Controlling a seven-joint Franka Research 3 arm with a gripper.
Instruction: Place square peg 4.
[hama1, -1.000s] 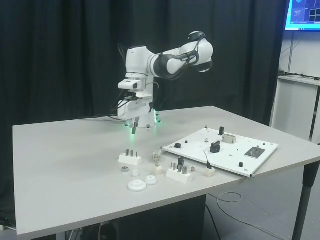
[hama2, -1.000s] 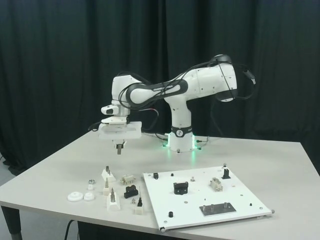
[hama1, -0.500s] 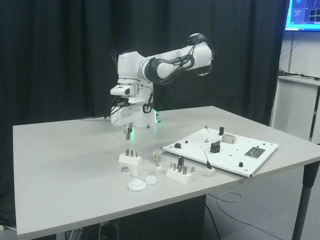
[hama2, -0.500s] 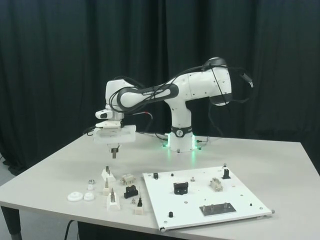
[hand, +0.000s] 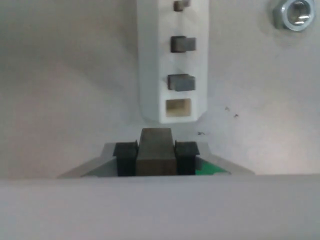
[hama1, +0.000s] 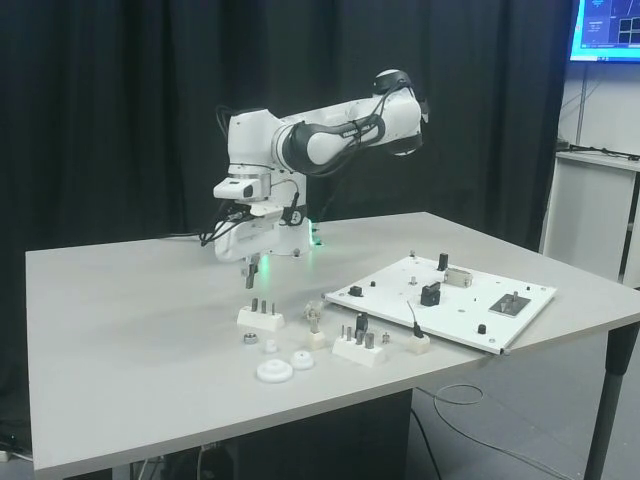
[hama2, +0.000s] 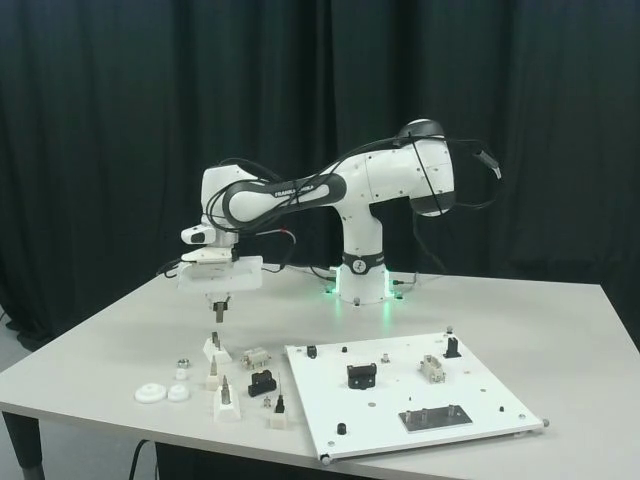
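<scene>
Black curtains are hanging behind the grey table (hama1: 130, 330). A dark grey square peg (hand: 156, 152) is being pinched between the black fingers of the white arm's gripper (hand: 156, 156), suspended above the white rectangular peg holder (hand: 172, 60), whose nearest square socket (hand: 178, 107) is lying vacant at 12 o'clock of the peg.

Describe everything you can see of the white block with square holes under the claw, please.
The white block is a long, narrow holder that looks like plastic and lies flat on the grey table. In the wrist view it has a row of square holes: the one nearest the claw is empty, and the next two hold dark grey square pegs standing upright. The claw hangs above the block's end, apart from it, gripping another dark square peg. A metal nut lies beside the block, not touching.
</scene>
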